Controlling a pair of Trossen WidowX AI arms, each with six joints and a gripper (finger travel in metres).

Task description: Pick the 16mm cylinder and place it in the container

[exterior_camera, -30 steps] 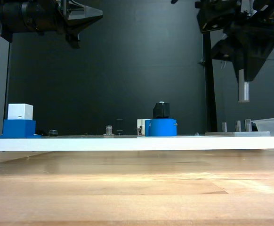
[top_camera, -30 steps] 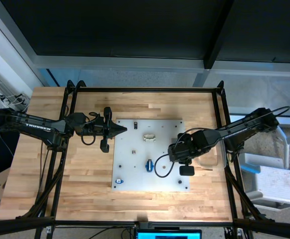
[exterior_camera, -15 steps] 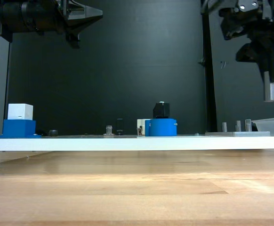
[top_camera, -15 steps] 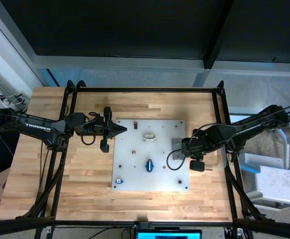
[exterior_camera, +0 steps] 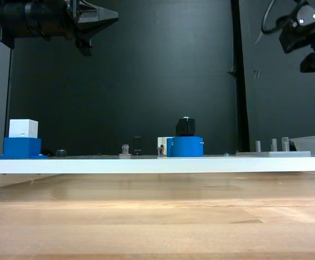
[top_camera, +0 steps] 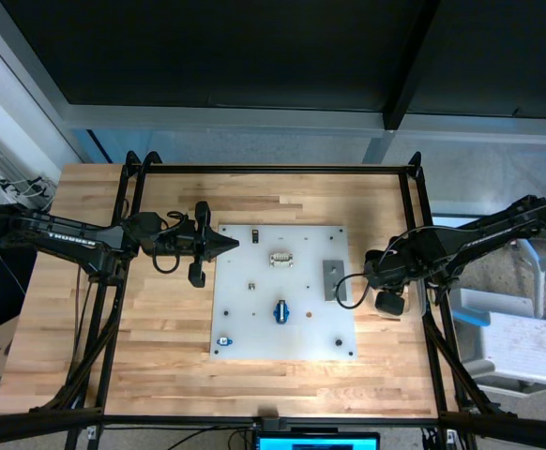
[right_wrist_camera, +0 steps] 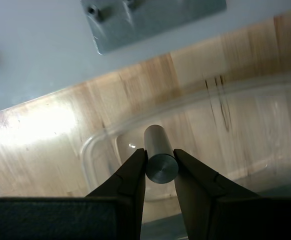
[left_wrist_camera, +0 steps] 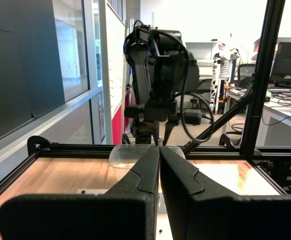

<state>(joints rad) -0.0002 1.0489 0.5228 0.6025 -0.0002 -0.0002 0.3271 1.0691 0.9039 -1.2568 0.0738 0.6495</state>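
Note:
A grey metal cylinder (right_wrist_camera: 160, 156) stands end-on between the fingers of my right gripper (right_wrist_camera: 159, 161), which is shut on it. Directly below it lies the clear container (right_wrist_camera: 101, 142) on the wood, just past the white board's edge. In the high view the right gripper (top_camera: 380, 281) hangs off the board's right side and covers most of the container. The low view shows only the container's corner (exterior_camera: 312, 142). My left gripper (top_camera: 230, 242) hovers shut and empty above the board's far left edge, with its fingers (left_wrist_camera: 148, 165) pressed together.
The white board (top_camera: 254, 319) carries a grey block (top_camera: 331, 278) with pegs near its right edge, a blue round holder (top_camera: 280, 311) in the middle and a blue-and-white block (exterior_camera: 22, 138) at the near left. A black frame surrounds the table.
My right gripper has carried the cylinder to the right, from above the board's right part, past the grey block, to above the container. The left arm has not moved.

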